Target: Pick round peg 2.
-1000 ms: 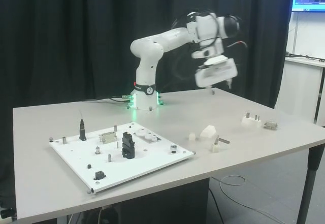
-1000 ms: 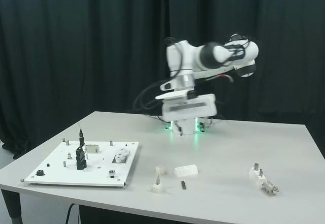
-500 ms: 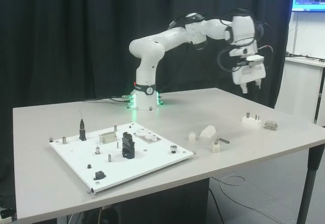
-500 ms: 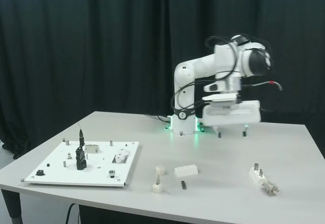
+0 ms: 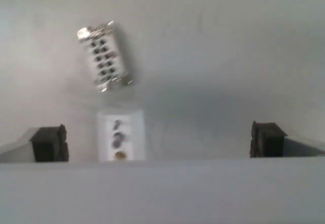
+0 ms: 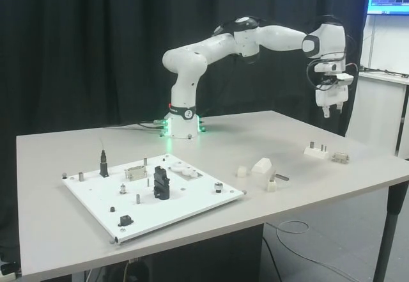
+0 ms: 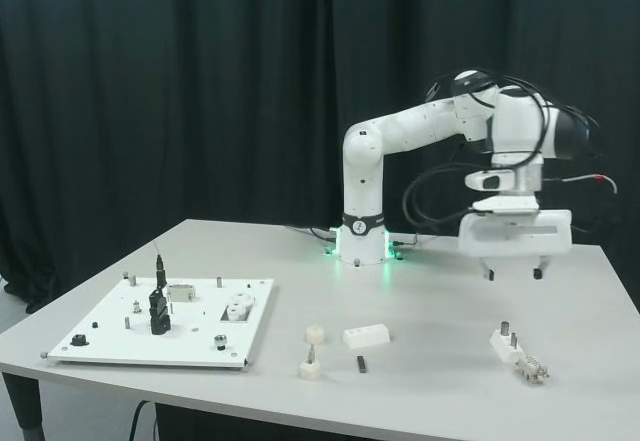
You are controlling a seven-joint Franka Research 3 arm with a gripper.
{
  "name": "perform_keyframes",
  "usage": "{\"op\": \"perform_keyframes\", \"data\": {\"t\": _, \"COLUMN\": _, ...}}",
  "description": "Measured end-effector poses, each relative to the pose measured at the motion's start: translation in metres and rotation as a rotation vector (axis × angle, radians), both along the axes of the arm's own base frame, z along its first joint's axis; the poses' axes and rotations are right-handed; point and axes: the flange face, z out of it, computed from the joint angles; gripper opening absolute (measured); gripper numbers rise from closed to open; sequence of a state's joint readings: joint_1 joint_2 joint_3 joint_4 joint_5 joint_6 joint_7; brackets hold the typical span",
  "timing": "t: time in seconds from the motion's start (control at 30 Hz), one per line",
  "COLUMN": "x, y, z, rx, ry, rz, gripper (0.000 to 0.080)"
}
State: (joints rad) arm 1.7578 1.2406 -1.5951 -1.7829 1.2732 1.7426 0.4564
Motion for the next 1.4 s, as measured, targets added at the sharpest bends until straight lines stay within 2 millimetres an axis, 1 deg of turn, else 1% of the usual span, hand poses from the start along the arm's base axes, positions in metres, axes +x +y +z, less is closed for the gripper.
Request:
{"op": "perform_keyframes", "data": {"t": 0.23, "x": -0.014, "y": 0.026, "z": -0.02, "rx": -0.013, "ry": 0.095, "rz": -0.007, "gripper": 0.08}}
{"op": "perform_keyframes", "data": {"t": 0.5, "x": -0.028, "y": 0.04, "z": -0.054, "rx": -0.047, "ry": 0.163, "rz": 0.001, "gripper": 0.08}}
{"op": "perform_keyframes", "data": {"t": 0.73, "x": -0.034, "y": 0.043, "z": -0.083, "rx": -0.079, "ry": 0.187, "rz": 0.004, "gripper": 0.08}}
{"op": "perform_keyframes", "data": {"t": 0.93, "x": -0.035, "y": 0.041, "z": -0.103, "rx": -0.085, "ry": 0.177, "rz": 0.002, "gripper": 0.08}}
{"op": "perform_keyframes", "data": {"t": 1.13, "x": -0.035, "y": 0.04, "z": -0.116, "rx": -0.087, "ry": 0.164, "rz": 0.001, "gripper": 0.08}}
{"op": "perform_keyframes", "data": {"t": 1.4, "x": -0.031, "y": 0.036, "z": -0.128, "rx": -0.079, "ry": 0.155, "rz": -0.005, "gripper": 0.08}}
